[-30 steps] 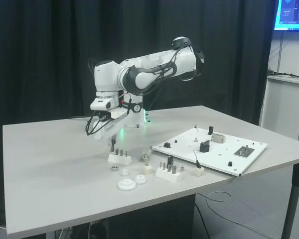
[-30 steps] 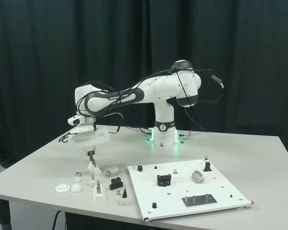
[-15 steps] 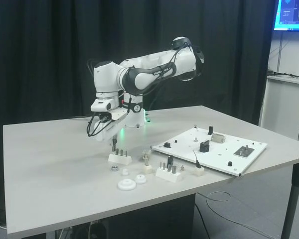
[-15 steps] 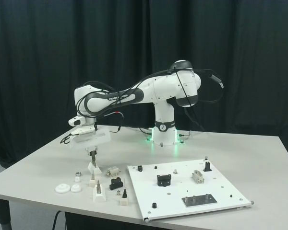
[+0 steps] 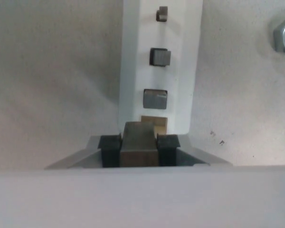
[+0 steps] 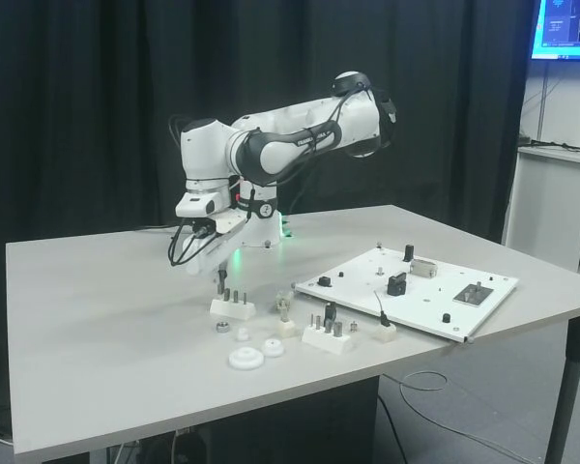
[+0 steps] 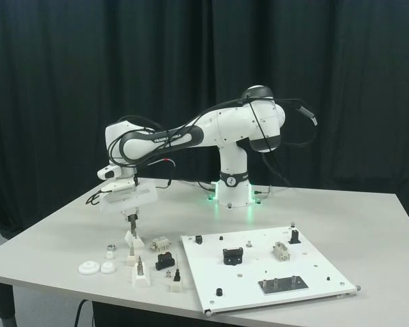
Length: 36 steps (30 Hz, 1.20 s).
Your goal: Place square peg 4.
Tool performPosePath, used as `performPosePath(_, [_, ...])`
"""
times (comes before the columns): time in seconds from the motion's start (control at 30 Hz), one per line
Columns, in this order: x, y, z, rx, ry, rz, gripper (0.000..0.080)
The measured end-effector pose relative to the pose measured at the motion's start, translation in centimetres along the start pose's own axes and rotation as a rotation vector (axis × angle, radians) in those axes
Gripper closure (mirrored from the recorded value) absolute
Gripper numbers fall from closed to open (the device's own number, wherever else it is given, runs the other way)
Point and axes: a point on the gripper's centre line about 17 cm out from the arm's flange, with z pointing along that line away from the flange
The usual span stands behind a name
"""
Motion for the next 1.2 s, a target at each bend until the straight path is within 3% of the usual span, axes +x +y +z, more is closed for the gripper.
performPosePath(1.2, [-0.02,0.38,0.52,-0.008,0.023,0.052,0.0648])
